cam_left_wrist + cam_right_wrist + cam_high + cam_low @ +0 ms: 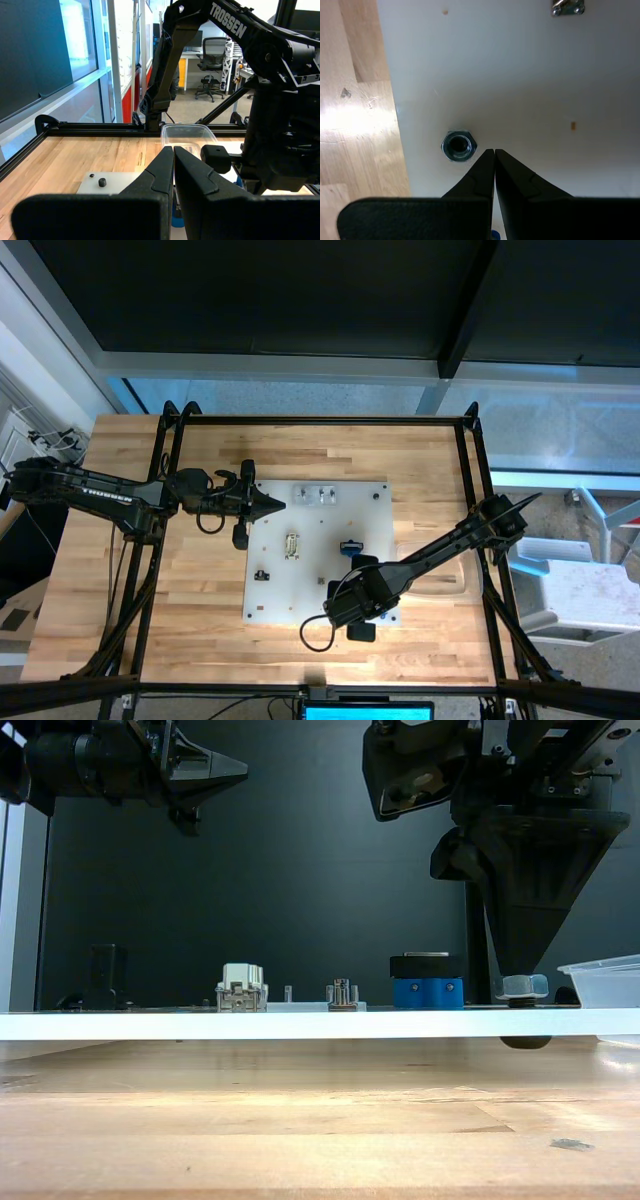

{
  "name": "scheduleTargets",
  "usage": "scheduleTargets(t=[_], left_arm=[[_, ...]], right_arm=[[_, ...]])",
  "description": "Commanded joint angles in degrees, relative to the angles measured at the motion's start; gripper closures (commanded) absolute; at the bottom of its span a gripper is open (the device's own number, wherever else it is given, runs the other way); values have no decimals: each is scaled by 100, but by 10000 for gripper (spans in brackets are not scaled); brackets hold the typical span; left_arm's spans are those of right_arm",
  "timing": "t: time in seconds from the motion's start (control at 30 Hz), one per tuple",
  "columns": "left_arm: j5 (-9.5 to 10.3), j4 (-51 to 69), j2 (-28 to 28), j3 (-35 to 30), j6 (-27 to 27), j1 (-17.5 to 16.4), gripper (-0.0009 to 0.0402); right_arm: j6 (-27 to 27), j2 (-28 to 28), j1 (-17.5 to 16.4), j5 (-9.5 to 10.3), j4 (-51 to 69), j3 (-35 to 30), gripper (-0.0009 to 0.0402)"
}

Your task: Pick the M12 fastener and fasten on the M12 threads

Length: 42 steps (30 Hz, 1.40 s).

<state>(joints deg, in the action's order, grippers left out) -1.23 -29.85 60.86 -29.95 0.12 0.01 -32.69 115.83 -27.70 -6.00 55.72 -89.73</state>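
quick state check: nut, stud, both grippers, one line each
nut: on its stud, not held, seemingly not run fully down
stud: upright, a short dark stretch showing under the nut
right gripper: shut on nothing, tips just above and beside the nut
left gripper: shut, holding nothing, raised over the board's far left edge

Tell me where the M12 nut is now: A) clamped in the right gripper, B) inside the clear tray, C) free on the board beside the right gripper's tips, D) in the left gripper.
C: the nut sits on its stud on the white board, just outside the shut right gripper; the left gripper, shut and empty, hangs above the board's far left side.
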Motion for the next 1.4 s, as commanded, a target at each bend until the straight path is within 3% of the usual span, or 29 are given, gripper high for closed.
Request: scheduleTargets(t=[0.03, 0.3, 0.33, 0.37, 0.4, 0.47, 0.5, 0.53, 0.6, 0.83, 0.9, 1.1, 1.17, 1.4], left_arm=[[-2, -2, 0, 0, -2, 0, 393], [-2, -2, 0, 0, -2, 0, 393], [-2, 0, 0, 0, -2, 0, 393], [-2, -2, 0, 0, -2, -2, 393], [-2, 0, 0, 0, -2, 0, 393], [-2, 0, 0, 0, -2, -2, 393], [-2, 0, 0, 0, -2, 0, 393], [-2, -2, 0, 0, -2, 0, 393], [-2, 0, 0, 0, -2, 0, 393], [-2, 0, 0, 0, -2, 0, 393], [-2, -2, 0, 0, -2, 0, 393], [-2, 0, 0, 0, -2, 0, 393], [-2, -7, -2, 0, -2, -2, 393], [-2, -4, 0, 0, -2, -2, 393]], right_arm=[[-31, 0, -7, 4, -9, 20, 393], [-146, 0, -20, 9, -83, 61, 393], [-166, 0, -20, 76, -138, 81, 393], [-164, 0, -20, 262, -197, 98, 393], [-162, 0, -22, 629, -251, 114, 393], [-125, -4, -17, 1554, -247, 114, 393], [-111, -26, -17, 1812, -227, 114, 393], [-114, -37, -20, 1864, -199, 114, 393], [-109, -87, -20, 1773, -76, 114, 393], [11, -149, -20, 1727, 15, 107, 393], [-4, -186, -20, 1427, 17, 63, 393], [13, -328, -20, 151, 57, -68, 393], [13, -310, -17, -149, 66, -63, 393], [11, -76, -59, -240, 13, -48, 393]])
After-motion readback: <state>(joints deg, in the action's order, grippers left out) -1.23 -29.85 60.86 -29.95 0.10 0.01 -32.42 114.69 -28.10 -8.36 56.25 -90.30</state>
